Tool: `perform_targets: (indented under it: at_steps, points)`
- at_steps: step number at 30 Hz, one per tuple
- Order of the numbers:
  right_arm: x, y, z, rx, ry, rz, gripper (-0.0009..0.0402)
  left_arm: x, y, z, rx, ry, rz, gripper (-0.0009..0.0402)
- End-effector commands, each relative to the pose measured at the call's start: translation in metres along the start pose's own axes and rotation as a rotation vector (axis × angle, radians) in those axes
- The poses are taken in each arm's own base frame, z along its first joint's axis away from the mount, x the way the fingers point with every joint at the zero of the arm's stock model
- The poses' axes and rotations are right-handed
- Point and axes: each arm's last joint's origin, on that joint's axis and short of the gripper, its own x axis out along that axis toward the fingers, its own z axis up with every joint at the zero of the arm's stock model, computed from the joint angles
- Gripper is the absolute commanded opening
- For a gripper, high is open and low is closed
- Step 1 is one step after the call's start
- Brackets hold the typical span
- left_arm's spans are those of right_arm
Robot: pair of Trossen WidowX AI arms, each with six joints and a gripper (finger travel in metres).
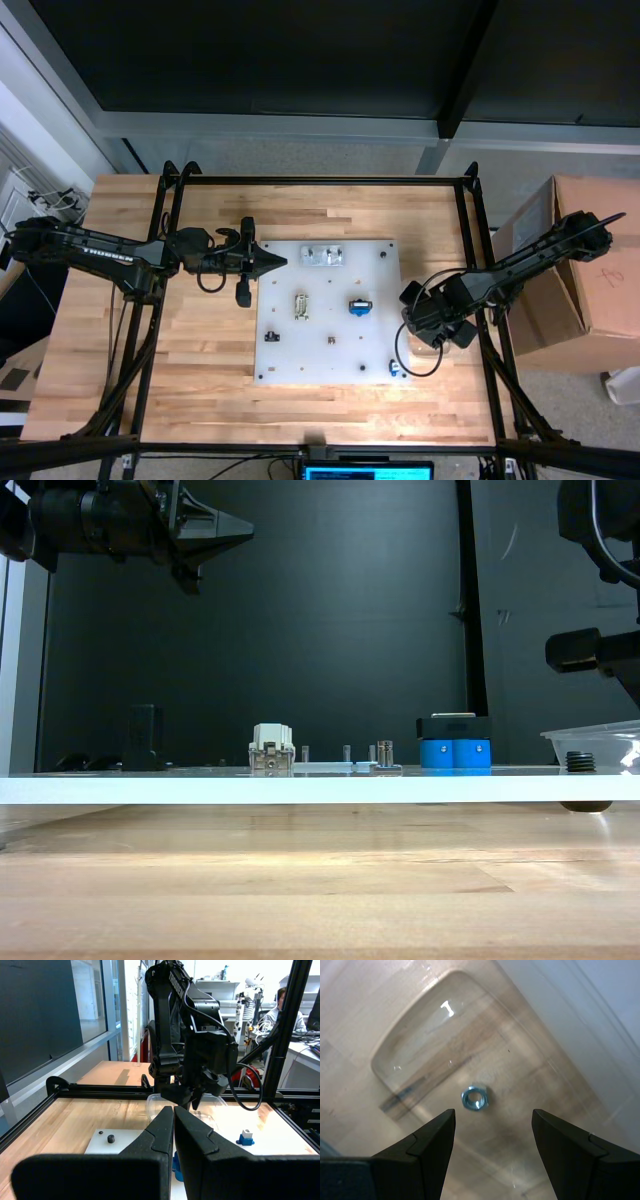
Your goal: Pick the M12 nut and place it on its threads and fasten
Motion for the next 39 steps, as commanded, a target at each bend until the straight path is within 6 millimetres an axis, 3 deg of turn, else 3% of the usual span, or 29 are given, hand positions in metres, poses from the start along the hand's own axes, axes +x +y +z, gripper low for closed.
perform_targets:
  at_steps: [1,7,25,39]
  points:
    - [0.005,0.0,0.001,0.0,-0.013,0.007,0.0209,0.0,0.0,0.0,0.0,0.001,0.0,0.0]
    - [0.01,0.001,0.0,-0.072,-0.014,0.011,0.0208,0.0,0.0,0.0,0.0,0.001,0.0,0.0]
    - [0.033,0.006,-0.007,-0.079,-0.039,-0.001,0.0208,0.0,0.0,0.0,0.0,0.0,0.0,0.0]
    - [0.037,0.008,-0.009,-0.083,-0.038,-0.001,0.0207,0.0,0.0,0.0,0.0,0.0,0.0,0.0]
